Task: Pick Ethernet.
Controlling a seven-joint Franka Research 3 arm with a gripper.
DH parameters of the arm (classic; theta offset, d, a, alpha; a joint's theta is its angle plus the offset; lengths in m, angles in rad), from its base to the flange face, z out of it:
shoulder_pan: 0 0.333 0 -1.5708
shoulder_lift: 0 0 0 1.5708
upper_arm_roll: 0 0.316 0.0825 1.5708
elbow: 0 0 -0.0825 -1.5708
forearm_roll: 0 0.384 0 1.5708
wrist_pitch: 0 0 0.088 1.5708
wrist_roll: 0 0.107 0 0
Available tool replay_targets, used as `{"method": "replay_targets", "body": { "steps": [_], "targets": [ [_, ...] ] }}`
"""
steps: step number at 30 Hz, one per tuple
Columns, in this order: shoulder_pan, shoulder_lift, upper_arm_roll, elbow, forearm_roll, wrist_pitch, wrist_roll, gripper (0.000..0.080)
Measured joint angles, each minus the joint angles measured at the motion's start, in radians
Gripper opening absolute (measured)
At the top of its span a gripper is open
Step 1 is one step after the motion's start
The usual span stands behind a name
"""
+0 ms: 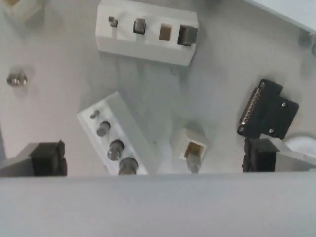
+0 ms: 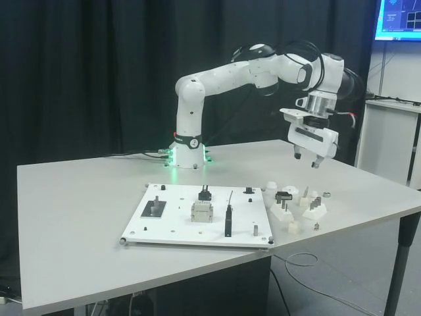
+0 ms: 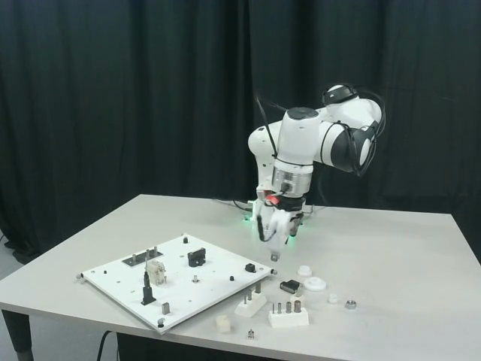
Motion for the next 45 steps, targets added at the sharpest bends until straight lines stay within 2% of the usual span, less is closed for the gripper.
{"method": "replay_targets", "body": {
  "steps": [6,13,21,33,45],
  "targets": [
    [-0.004,-0.004,0.000,0.012,0.000,-0.020,-0.157,0.0800],
    [-0.004,-0.004,0.000,0.015,0.000,-0.037,-0.243,0.0800],
    [-0.002,-0.004,0.009,0.015,0.000,-0.053,-0.406,0.0800],
    [0.014,-0.004,0.047,0.015,0.012,-0.068,-0.655,0.0800],
    [0.031,-0.004,0.094,0.015,0.053,-0.068,-0.915,0.0800]
  ]
}}
